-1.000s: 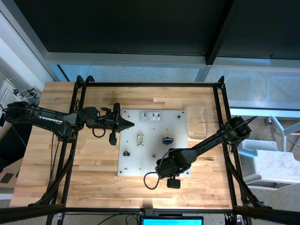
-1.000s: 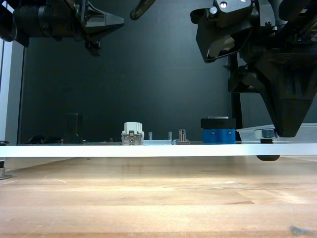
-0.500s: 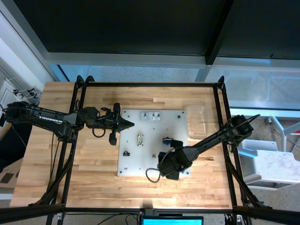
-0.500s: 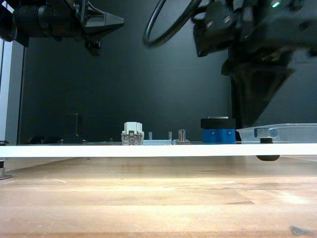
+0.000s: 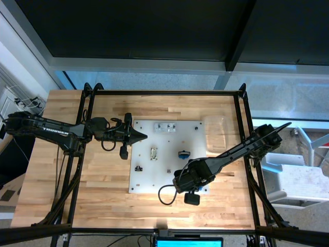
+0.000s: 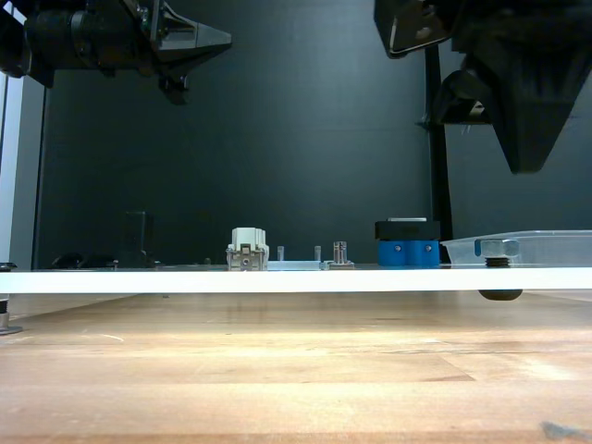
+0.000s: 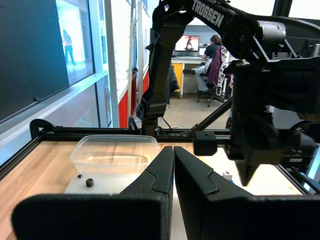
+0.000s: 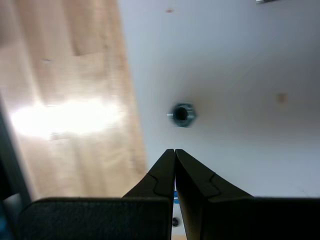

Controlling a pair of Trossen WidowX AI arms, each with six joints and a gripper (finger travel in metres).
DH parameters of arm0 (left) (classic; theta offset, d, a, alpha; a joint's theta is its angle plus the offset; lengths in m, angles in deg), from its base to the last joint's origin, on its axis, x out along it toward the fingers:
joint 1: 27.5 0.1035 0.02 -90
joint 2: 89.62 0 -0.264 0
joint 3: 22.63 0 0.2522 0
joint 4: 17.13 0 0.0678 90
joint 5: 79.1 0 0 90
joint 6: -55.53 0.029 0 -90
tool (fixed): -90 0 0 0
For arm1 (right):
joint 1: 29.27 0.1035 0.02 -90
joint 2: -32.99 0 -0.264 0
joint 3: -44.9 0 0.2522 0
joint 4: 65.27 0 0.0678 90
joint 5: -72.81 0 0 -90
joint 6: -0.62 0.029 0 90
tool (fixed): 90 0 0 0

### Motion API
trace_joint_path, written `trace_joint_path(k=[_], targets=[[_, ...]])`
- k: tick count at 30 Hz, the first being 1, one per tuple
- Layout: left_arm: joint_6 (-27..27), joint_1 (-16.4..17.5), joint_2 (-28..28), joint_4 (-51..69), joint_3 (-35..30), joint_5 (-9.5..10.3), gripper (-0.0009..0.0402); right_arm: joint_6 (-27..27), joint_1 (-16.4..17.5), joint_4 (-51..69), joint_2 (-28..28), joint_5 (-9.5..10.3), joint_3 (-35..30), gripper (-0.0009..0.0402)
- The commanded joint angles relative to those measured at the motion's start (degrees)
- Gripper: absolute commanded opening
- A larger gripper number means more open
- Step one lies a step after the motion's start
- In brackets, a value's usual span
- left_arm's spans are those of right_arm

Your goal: Unfasten the M12 fastener and place in the container

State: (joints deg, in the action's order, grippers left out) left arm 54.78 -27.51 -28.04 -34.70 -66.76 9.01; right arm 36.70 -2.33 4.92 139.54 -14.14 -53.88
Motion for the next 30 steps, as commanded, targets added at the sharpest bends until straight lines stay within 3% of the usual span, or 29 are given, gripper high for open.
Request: trace_joint_path(k=[1,25,30], targets=[[0.00,0.02,0.02,-0.04,0.00,-0.02,0.0000,-0.31,0.17,-1.31,-0.04,1.44,-0.26,0.0000],[0.00,0.00,0.02,-0.02,0.00,-0.02,0.0000,-0.98,0.15,-7.85,4.74,0.74,3.15,0.0000],[0.00,0.02,0.02,-0.02,0.00,-0.02,0.0000,-0.24,0.11,-6.12,4.72,-2.64,3.15,0.0000]])
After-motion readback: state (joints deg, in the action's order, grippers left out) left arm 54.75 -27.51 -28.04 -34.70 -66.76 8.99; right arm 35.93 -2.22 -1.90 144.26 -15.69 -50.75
